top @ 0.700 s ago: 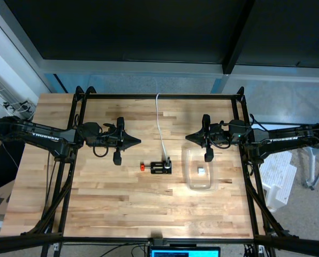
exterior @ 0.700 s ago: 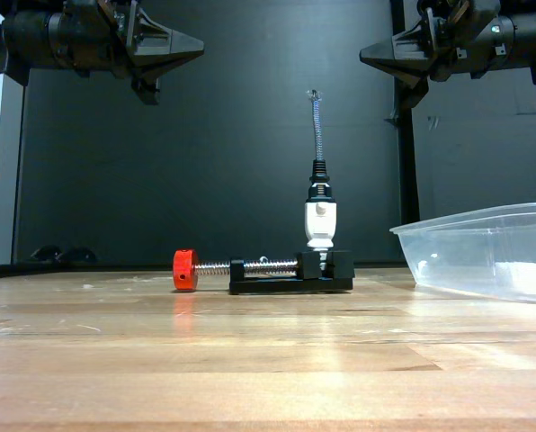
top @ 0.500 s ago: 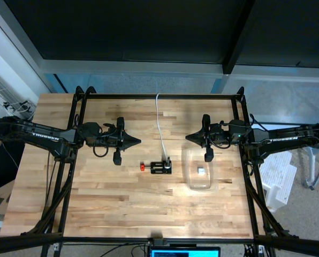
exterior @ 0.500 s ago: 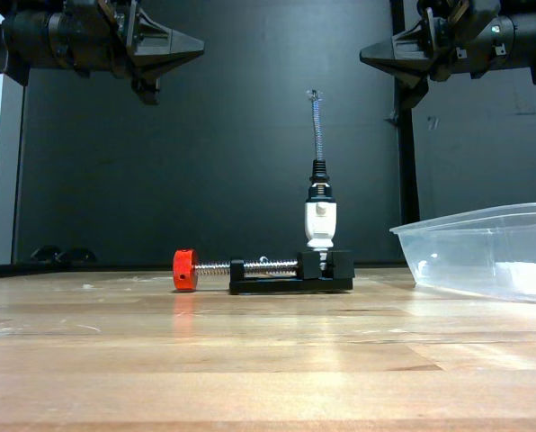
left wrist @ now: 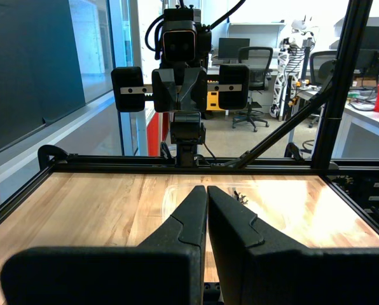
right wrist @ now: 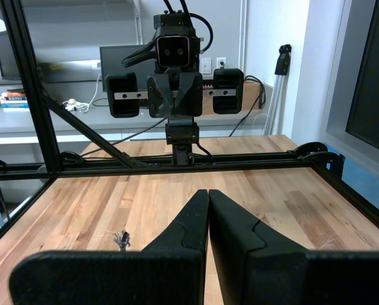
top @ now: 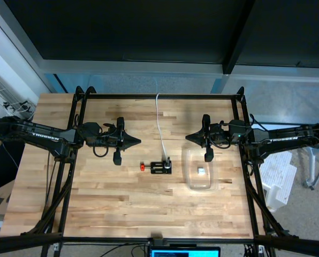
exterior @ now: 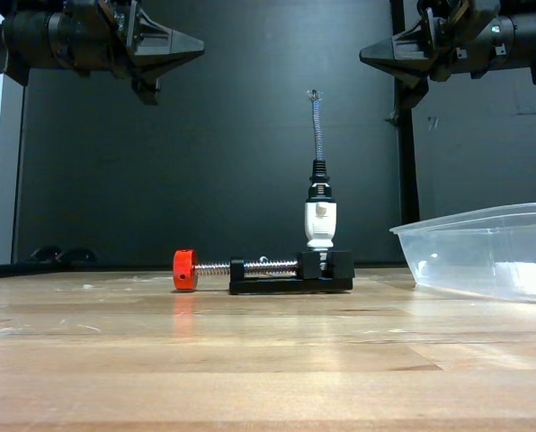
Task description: Remove the power plug from the receptacle and place in the container
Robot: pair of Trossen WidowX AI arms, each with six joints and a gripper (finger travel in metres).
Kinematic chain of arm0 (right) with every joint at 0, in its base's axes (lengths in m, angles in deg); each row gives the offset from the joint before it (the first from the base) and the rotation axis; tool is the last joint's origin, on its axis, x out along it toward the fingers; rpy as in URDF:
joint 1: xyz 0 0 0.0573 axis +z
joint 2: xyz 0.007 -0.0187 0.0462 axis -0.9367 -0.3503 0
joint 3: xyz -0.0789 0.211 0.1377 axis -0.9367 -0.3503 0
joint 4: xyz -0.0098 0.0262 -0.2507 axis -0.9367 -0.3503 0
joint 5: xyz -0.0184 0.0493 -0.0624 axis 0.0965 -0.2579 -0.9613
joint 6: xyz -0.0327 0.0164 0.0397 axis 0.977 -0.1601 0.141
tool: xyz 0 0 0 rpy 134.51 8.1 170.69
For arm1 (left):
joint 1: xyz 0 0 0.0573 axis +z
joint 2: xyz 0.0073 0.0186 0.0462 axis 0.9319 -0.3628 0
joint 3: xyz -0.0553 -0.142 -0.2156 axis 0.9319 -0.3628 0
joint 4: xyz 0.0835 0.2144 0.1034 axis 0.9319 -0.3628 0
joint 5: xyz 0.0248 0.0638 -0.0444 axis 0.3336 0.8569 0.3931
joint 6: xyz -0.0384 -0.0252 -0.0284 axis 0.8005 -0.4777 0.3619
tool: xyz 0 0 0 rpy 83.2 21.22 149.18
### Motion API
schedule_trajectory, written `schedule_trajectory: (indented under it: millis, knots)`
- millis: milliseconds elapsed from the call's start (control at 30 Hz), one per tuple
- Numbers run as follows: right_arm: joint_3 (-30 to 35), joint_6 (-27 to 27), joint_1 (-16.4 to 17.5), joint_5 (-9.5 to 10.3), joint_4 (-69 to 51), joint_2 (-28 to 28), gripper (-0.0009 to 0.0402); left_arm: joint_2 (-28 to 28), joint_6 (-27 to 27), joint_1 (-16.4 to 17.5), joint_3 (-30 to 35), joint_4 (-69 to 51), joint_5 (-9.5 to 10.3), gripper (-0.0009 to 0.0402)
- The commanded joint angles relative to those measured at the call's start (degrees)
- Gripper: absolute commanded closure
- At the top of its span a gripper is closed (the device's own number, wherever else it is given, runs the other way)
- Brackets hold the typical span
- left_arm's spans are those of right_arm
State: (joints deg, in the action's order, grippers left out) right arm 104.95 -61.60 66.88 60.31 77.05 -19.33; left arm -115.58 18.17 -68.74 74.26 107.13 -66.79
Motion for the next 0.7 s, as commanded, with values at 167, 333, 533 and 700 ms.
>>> schedule_trajectory:
  millis: [167, 333, 533, 700]
  knots:
    - [0.0, 0.0, 0.0, 0.02, 0.1, 0.0, 0.0393, 0.0, 0.0, 0.0, 0.0, 0.0, 0.0, 0.0393]
    - [0.0, -0.1, 0.0, 0.0, 2.0, 0.0, 0.0393, 0.0, 0.0, 0.0, 0.0, 0.0, 0.0, 0.0393]
    - [1.1, -0.5, 0.1, 0.57, -2.3, 0.0, 0.0393, 0.0, 0.0, 0.0, 0.0, 0.0, 0.0, 0.0393]
    - [5.8, -1.9, 0.3, 0.55, -15.6, -0.2, 0.0393, 0.0, 0.0, 0.0, 0.0, 0.0, 0.0, 0.0393]
